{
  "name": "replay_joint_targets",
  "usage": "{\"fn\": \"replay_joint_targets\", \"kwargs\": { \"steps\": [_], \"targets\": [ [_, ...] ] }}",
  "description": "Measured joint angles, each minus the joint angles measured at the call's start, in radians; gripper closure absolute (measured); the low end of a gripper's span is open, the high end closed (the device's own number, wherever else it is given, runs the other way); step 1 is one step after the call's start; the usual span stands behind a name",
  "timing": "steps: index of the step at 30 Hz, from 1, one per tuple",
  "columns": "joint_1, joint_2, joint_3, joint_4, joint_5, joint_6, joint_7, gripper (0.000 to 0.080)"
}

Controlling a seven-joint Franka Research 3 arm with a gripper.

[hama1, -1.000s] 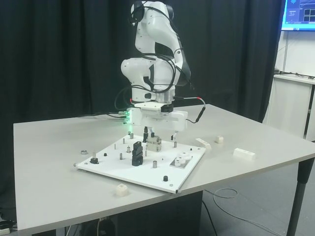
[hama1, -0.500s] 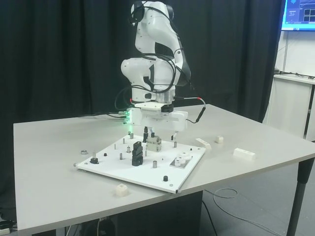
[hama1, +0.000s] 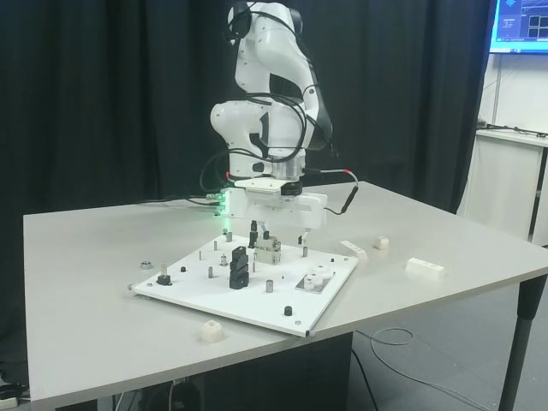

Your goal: Insert waterproof.

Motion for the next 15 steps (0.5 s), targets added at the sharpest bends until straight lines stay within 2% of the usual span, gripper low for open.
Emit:
{"fn": "replay_joint_targets", "kwargs": {
  "steps": [11,15],
  "targets": [
    [0.002,0.005,0.0,0.0,0.0,0.008,0.0,0.0003],
    [0.008,0.018,0.003,0.0,0.004,0.017,0.0,0.0003]
  ]
}}
